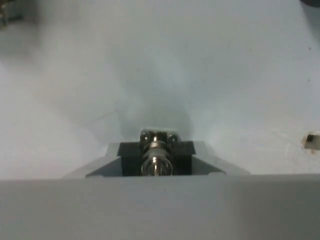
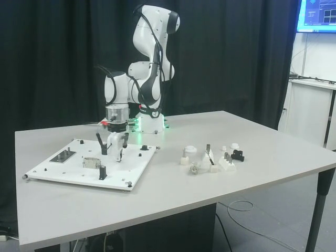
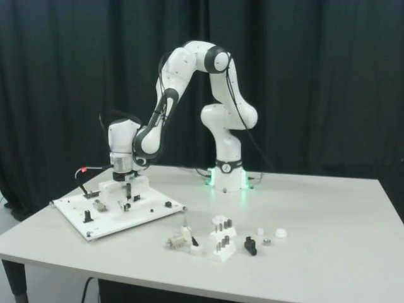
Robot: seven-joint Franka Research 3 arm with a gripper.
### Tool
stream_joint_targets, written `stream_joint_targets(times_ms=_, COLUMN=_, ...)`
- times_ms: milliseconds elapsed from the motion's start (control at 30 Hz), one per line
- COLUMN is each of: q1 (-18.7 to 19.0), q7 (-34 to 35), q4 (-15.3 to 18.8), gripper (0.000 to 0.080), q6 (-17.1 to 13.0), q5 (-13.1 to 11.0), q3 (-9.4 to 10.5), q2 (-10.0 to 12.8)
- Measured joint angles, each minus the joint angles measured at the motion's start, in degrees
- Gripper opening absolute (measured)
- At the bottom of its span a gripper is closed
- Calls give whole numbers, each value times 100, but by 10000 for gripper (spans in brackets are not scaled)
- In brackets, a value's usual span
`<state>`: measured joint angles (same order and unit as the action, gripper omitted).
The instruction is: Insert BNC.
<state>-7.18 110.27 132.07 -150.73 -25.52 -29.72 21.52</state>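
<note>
A: Where is the BNC [image 1: 156, 159] sitting right now?

B: It is sitting between the fingers of the gripper [image 1: 156, 161]. In the wrist view the black pads [image 1: 128, 159] are pressing on it from both sides, so the fingers are clamped on the plug, not apart.

A: And which way is it pointing?

B: Its long axis is running along the fingers, out past the tips and down toward the board [image 2: 84, 173]. In both room views the arm [image 3: 170, 95] is hanging the gripper straight down over the white board, so the plug is standing roughly upright, nose down.

A: Is it touching anything below?

B: I cannot tell. The wrist view is showing only bare white surface beyond the tip, and no socket is showing under it. In the room views the tips are looking very near the board, but contact is hidden.

A: So what is the coming move turning on?

B: My judgement: on lining that upright axis with the mating socket, then pushing down, probably with a twist to lock.

A: Any writing or labels?

B: None that I can read. A screen [image 2: 317, 14] at the corner of the first room view is carrying text, too small to make out. Spare parts [image 3: 218, 240] are lying well apart on the table [image 3: 328, 252].
</note>
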Motion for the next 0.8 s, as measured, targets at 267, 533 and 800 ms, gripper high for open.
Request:
stream_joint_targets(times_ms=267, q1=0, q7=387, q4=0, gripper=120, q6=-1, q5=-3, q3=-1, q2=0)
stream_joint_targets(times_ms=533, q1=0, q7=859, q4=-1, gripper=120, q6=-1, q5=-11, q3=-4, q2=0)
stream_joint_targets(times_ms=800, q1=0, q7=1245, q4=-1, gripper=120, q6=3, q5=-113, q3=-13, q2=0)
